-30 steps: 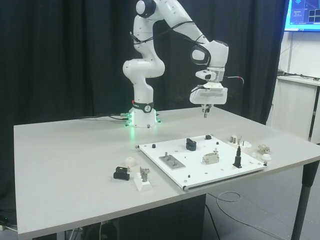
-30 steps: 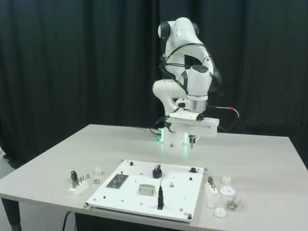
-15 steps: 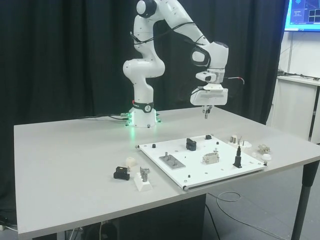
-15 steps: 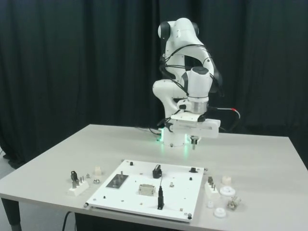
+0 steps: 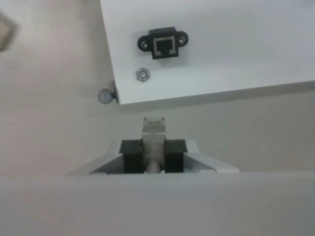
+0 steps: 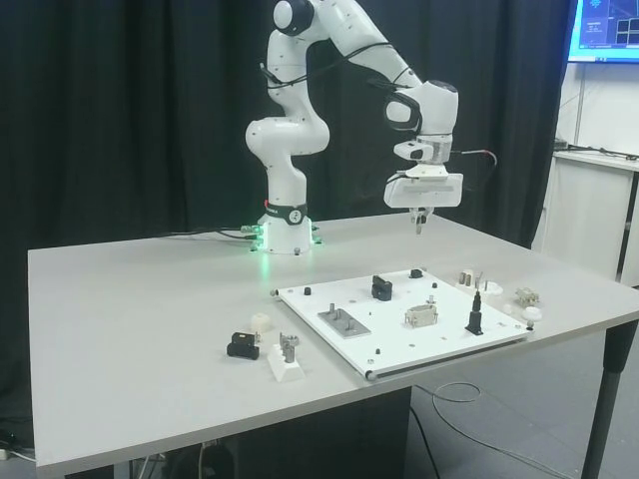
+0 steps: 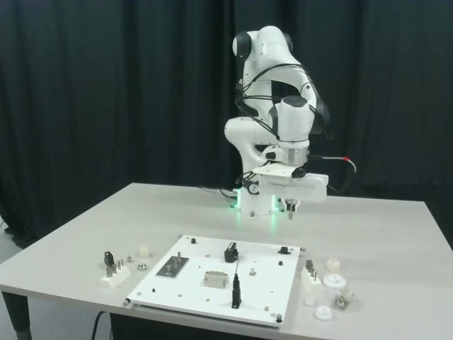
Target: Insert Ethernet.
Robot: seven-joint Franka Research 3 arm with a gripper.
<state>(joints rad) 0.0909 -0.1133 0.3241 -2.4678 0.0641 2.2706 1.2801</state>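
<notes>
While jaws (image 5: 154, 156) clench Ethernet plug (image 5: 154, 132) | above table (image 5: 49, 123) | socket (image 5: 163, 44) on white board (image 5: 236, 44)

a heavy black curtain (image 6: 130, 110) in long vertical folds is hung behind the whole scene and fills the backdrop in both room views (image 7: 106, 85). a flat grey rectangular tabletop (image 6: 130, 299) is set in front of it, carried on a dark round leg (image 6: 604, 399) seen at one corner. beside the table a white cabinet (image 6: 589, 205) is placed against the curtain, and a lit screen (image 6: 607, 30) is mounted above it. a thin cable (image 6: 449, 394) is left lying on the grey floor (image 6: 519, 439) under the table edge.
</notes>
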